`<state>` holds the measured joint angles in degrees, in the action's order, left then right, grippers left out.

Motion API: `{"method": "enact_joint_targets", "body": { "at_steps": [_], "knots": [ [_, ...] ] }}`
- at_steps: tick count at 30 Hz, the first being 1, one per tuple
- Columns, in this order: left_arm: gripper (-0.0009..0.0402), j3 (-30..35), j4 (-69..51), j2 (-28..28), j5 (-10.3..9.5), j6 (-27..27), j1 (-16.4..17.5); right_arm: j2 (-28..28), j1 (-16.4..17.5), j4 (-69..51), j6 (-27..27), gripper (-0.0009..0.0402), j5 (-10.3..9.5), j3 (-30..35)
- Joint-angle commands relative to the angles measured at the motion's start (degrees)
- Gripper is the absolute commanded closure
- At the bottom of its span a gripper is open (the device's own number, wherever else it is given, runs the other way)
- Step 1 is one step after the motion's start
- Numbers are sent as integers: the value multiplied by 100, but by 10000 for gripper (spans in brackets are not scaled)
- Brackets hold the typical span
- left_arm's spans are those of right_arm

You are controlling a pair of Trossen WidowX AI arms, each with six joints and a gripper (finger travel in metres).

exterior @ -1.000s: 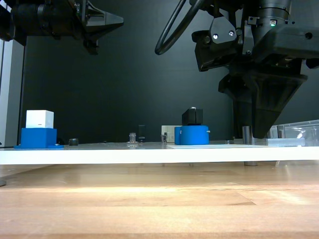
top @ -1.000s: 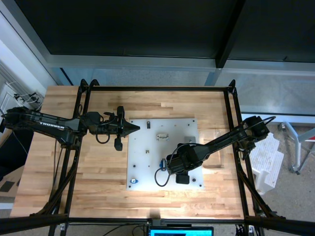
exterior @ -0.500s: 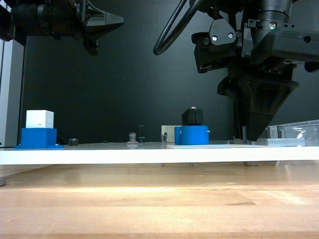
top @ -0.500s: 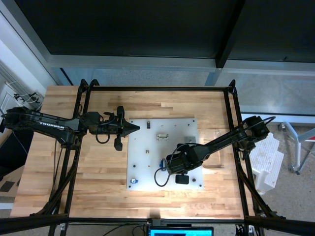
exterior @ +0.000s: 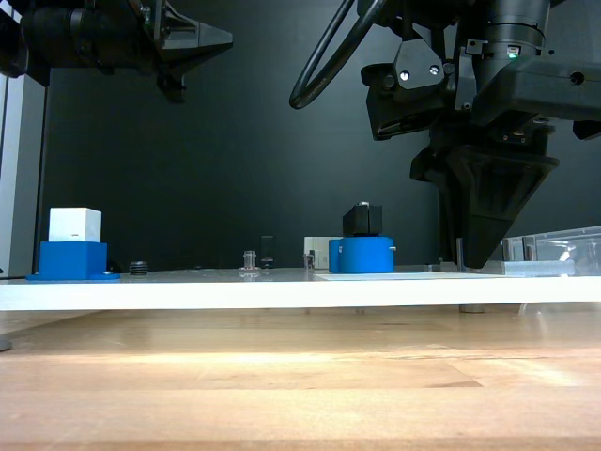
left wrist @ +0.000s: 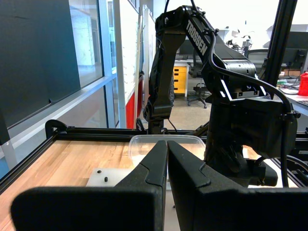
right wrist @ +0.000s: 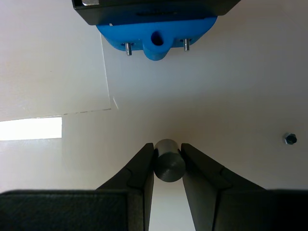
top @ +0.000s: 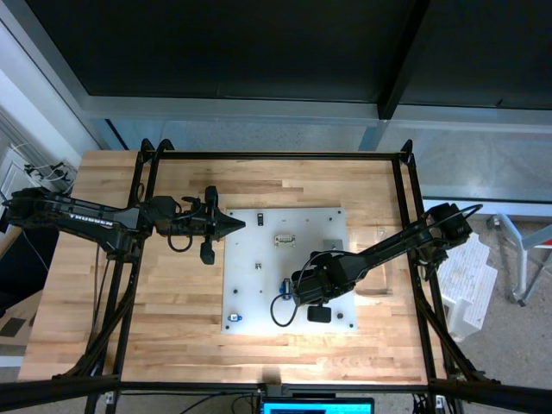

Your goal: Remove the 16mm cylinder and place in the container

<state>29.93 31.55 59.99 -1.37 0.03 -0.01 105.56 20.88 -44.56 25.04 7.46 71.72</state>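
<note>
The right pincer [right wrist: 168, 150] is clamped on the 16mm cylinder [right wrist: 169, 166]. Its two dark fingers [right wrist: 139, 168] press against opposite sides of the rod's round grey end, which is seen end-on in the right wrist view. From the low view this pincer [exterior: 467, 252] points straight down at the white board [exterior: 282, 291]. Only a thin grey sliver of the cylinder [exterior: 459, 252] shows, upright beside the finger's edge, with its foot at board level. From above, the right pincer [top: 310, 286] hangs over the board's [top: 259, 250] near right part, and the wrist hides the cylinder.

Just beyond the fingertips sits a blue part [right wrist: 156, 36] with two small bolts. A small screw [right wrist: 289, 138] lies off to one side on the board. The low view shows the blue part [exterior: 364, 255] near the cylinder, to its left.

The container [top: 379, 259] rests on the worktop [top: 172, 302] just past the board's right edge, apart from the cylinder. Its clear wall [exterior: 563, 246] shows behind the right pincer.

The left pincer [top: 240, 223] has its fingers pressed together on nothing. It hangs high [exterior: 225, 38] over the board's far left edge, pointing toward the right arm. Its own camera looks past the pincer's closed tips [left wrist: 167, 144] at the container's rim [left wrist: 144, 139].
</note>
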Motion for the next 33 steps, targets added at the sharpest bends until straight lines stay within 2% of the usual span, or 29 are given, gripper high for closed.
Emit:
{"method": "enact_joint_targets", "body": {
  "at_steps": [1,15,33],
  "knots": [
    [393,2,0,2,0,0,0,-28,0,2,4,392,-2,2],
    [393,2,0,2,0,0,2,-426,-2,-168,7,392,0,13],
    [393,2,0,2,0,0,0,-1314,-17,-686,11,391,0,57]
  ]
}}
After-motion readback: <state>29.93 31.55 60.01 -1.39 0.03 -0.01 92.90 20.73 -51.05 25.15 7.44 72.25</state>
